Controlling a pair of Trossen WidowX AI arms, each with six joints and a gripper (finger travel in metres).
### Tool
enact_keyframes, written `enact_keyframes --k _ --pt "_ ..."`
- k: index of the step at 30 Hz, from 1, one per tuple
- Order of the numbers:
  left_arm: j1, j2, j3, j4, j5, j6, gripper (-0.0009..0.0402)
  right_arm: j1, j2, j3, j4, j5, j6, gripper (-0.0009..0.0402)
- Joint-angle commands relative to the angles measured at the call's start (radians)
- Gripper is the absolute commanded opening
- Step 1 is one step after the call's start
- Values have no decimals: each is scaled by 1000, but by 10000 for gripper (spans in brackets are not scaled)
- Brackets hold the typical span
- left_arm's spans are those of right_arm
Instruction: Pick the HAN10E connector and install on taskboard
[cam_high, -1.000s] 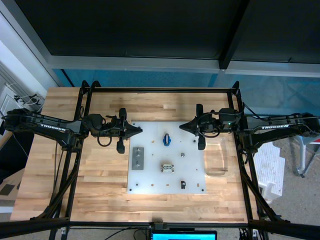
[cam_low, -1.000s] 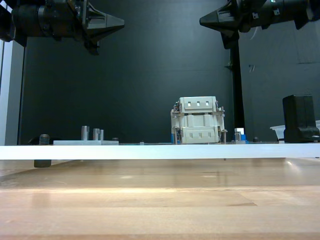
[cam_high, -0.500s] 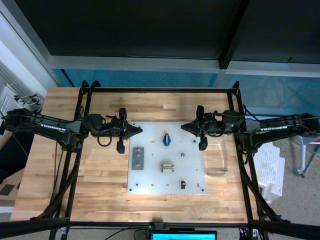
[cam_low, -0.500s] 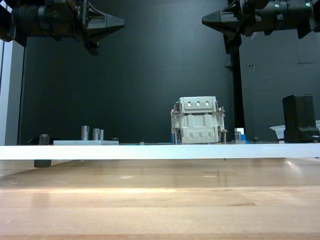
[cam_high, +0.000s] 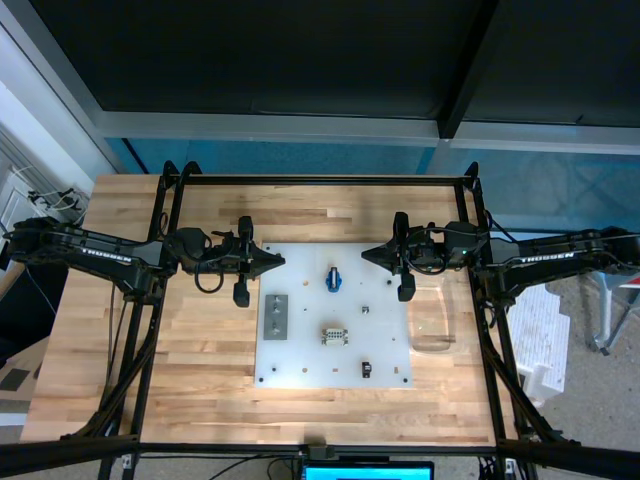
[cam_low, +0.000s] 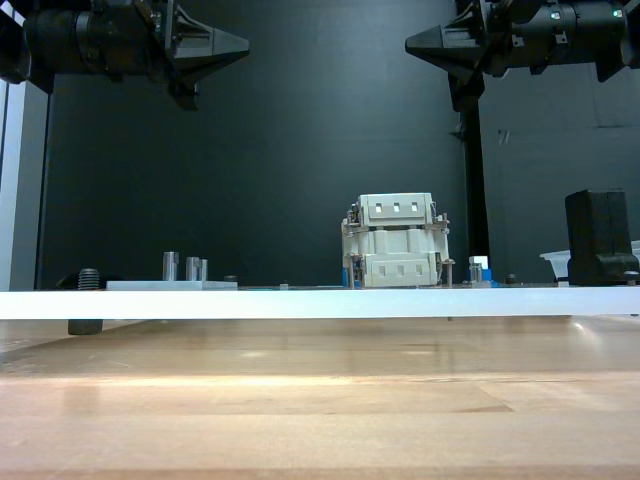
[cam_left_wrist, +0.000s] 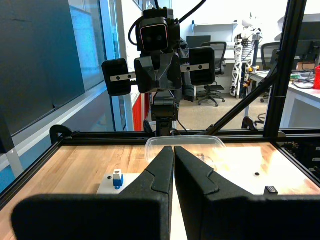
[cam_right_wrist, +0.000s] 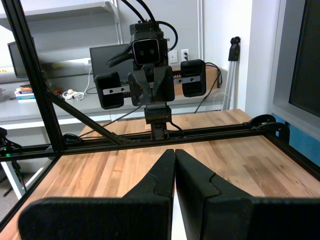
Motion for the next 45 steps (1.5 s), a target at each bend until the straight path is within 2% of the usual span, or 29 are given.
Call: enact_keyframes --k 1,45 --pt "0 0 0 0 0 0 1 -6 1 1 -6 1 -3 0" --pt "0 0 0 0 0 0 1 -3 1 -26 35 -2 -2 0"
